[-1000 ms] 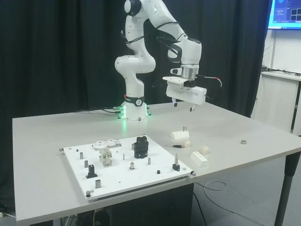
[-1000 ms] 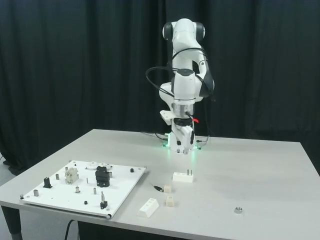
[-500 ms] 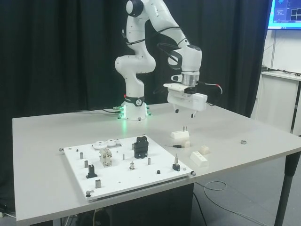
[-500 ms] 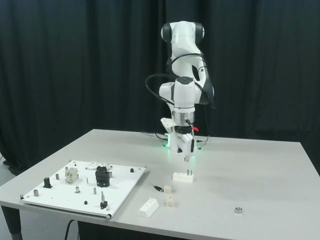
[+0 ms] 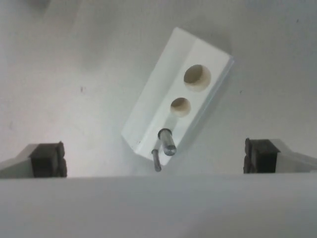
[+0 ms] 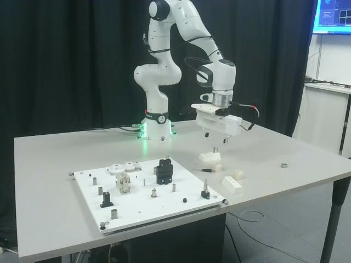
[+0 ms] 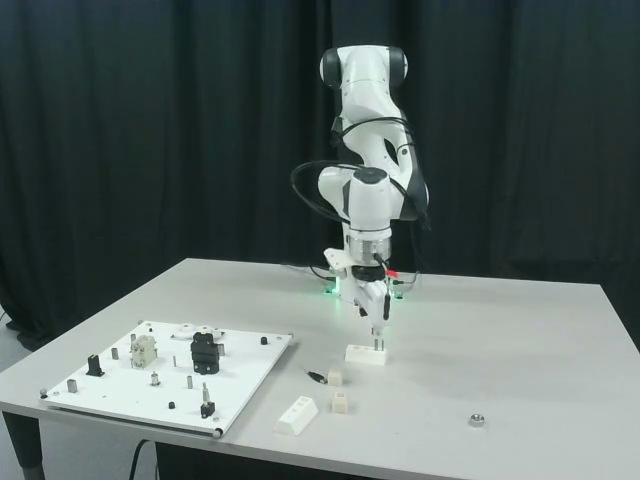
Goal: Pick round peg 2.
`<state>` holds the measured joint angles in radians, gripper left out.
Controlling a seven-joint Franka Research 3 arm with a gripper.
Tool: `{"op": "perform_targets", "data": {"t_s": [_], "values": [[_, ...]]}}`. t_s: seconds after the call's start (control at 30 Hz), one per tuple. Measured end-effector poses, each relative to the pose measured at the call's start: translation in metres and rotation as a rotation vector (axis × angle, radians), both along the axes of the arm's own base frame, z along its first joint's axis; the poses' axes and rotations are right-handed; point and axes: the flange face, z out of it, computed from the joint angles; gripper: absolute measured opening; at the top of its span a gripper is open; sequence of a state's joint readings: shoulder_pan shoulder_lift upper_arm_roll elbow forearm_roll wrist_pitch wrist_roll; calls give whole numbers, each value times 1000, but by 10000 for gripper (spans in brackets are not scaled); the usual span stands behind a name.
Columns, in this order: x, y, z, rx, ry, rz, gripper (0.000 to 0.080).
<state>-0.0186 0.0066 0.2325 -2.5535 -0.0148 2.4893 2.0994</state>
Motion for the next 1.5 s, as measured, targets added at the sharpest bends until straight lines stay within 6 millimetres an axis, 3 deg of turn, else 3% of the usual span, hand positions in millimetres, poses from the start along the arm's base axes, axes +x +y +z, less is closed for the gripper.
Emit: {"op": "perform_targets", "data": {"t_s": [1.0, 1.5], "values": [[-10, 26, -45, -8, 34, 30, 800], [-1, 10, -44, -16, -4, -60, 800]]}}
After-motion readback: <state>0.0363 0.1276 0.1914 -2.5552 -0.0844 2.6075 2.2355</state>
